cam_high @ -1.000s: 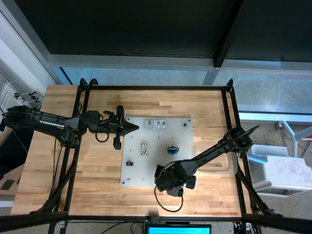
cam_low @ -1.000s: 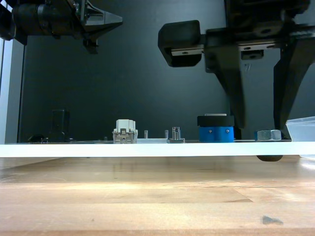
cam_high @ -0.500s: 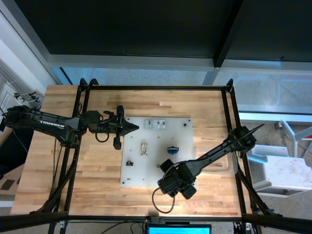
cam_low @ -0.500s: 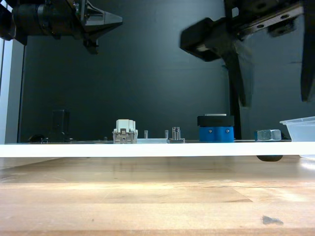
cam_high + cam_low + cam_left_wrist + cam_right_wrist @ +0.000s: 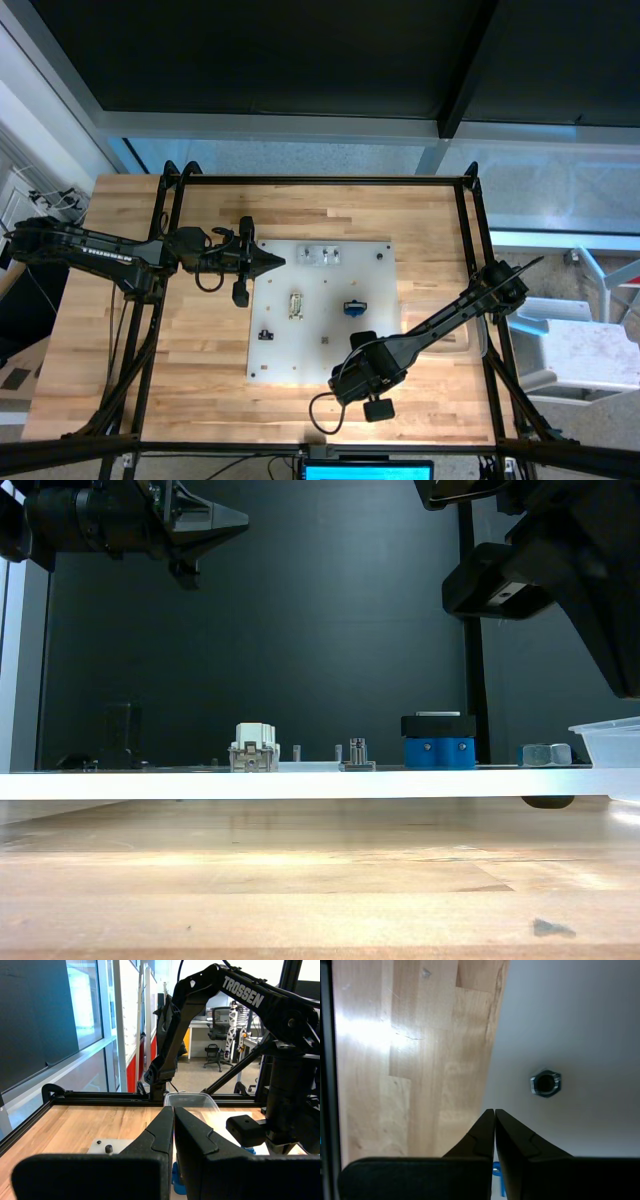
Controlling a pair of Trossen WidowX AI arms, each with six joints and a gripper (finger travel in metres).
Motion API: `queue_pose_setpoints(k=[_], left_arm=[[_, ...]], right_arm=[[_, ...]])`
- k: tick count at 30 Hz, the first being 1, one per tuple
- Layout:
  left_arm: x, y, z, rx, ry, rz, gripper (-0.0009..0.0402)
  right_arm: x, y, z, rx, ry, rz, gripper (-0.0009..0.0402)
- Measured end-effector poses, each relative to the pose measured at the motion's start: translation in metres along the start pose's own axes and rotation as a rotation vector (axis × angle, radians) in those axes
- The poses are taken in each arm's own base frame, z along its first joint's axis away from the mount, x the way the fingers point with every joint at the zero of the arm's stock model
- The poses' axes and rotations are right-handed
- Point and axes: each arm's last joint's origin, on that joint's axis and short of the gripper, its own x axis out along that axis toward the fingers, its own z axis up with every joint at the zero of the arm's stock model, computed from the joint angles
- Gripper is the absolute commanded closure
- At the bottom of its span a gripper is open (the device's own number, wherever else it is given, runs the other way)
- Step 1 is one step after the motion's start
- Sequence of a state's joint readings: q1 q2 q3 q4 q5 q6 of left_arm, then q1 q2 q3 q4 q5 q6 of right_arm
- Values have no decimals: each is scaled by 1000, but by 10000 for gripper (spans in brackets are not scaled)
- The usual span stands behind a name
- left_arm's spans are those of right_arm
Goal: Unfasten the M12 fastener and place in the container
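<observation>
M12 nut (image 5: 546, 1083) apart from right gripper (image 5: 494, 1112), together, empty | left gripper (image 5: 277, 262) together, above board's (image 5: 300, 345) left edge

Around my wooden tabletop (image 5: 200, 340) I saw tall windows (image 5: 82, 1005), an office chair (image 5: 218, 1035) and a dark panel (image 5: 330, 630).

From the left edge of the high view, the left arm (image 5: 100, 255) reaches level toward mid-frame. The left claw (image 5: 275, 262) points right with its fingers (image 5: 157, 1132) pressed flat together. The right arm (image 5: 450, 318) slants from the right edge down to the lower middle, wrist bent over. The right claw (image 5: 494, 1112) hangs tip-down, its fingers (image 5: 480, 1137) meeting tip to tip.
</observation>
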State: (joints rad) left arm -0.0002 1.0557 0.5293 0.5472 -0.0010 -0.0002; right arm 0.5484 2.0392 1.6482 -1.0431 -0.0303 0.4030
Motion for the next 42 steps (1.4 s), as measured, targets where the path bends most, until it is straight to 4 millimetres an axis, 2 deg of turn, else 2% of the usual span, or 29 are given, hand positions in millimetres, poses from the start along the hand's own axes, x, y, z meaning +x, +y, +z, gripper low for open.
queue_pose_setpoints(k=[6, 14, 42], left_arm=[[0, 0, 0, 0, 0, 0, 393], [0, 0, 0, 0, 0, 0, 393], [0, 0, 0, 0, 0, 0, 393]], right_arm=[[10, -2, 1, 54, -27, 55, 393], [23, -11, -11, 140, -74, 81, 393], [21, -18, -13, 165, -124, 34, 393]])
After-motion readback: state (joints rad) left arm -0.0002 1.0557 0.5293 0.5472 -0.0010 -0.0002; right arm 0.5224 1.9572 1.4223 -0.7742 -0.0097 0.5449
